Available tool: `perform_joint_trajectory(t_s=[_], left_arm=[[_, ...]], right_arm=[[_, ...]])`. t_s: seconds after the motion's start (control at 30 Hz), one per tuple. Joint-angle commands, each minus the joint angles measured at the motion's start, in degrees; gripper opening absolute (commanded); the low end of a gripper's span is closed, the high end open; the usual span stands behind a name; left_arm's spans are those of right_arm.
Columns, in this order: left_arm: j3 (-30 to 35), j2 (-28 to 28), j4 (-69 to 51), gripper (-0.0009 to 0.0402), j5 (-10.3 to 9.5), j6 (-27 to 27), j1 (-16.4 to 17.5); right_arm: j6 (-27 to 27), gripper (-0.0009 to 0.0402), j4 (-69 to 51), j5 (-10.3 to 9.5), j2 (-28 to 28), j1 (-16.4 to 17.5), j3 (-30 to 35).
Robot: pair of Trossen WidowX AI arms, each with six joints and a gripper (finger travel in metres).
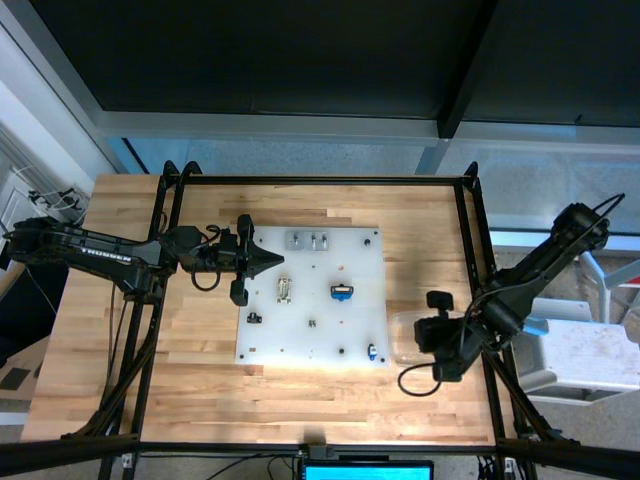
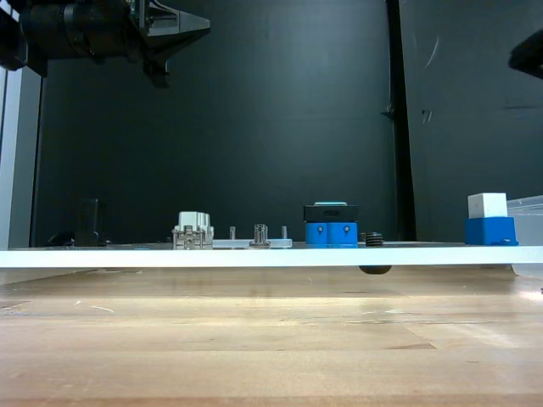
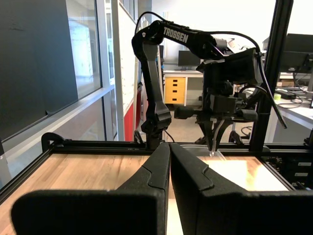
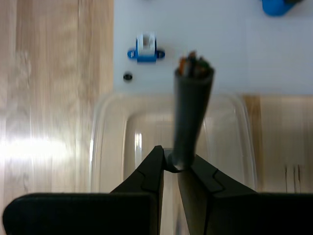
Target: Remove the rj45 connector and place it in the container
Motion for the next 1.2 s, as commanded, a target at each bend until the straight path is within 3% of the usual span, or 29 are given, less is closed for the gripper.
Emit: perform_joint_trajectory(t_s=[0.03,0.37,0.43,0.9,1.03,1.2], left_arm=[[0.02,0.02,0.02,0.0,0.02,0.02,0.02],[0.02,0.02,0.02,0.0,0.02,0.02,0.0],[0.02,0.0,0.02,0.0,0.02,0.02,0.02],[0.02,0.02,0.02,0.0,0.02,0.02,0.0],[0.02,0.02,0.02,0.0,0.02,0.02,0.0],[0.02,0.02,0.02,0.0,0.02,0.02,0.02]], right_arm=[[2.32,0.0,-0.66,0.04,-1.27,1.4,-1.22],[5.88,0.0,-0.63,-0.96,-4.52,4.13,-5.46],[5.84,0.0,-0.74,-1.68,-4.59,4.24,-5.51],[5.97,0.0001,-1.97,-1.95,-4.55,4.22,-5.62],[5.99,0.0024,-2.67,-3.48,-4.55,4.2,-5.62],[5.95,0.0082,-3.85,-3.58,-4.55,4.22,-5.62]])
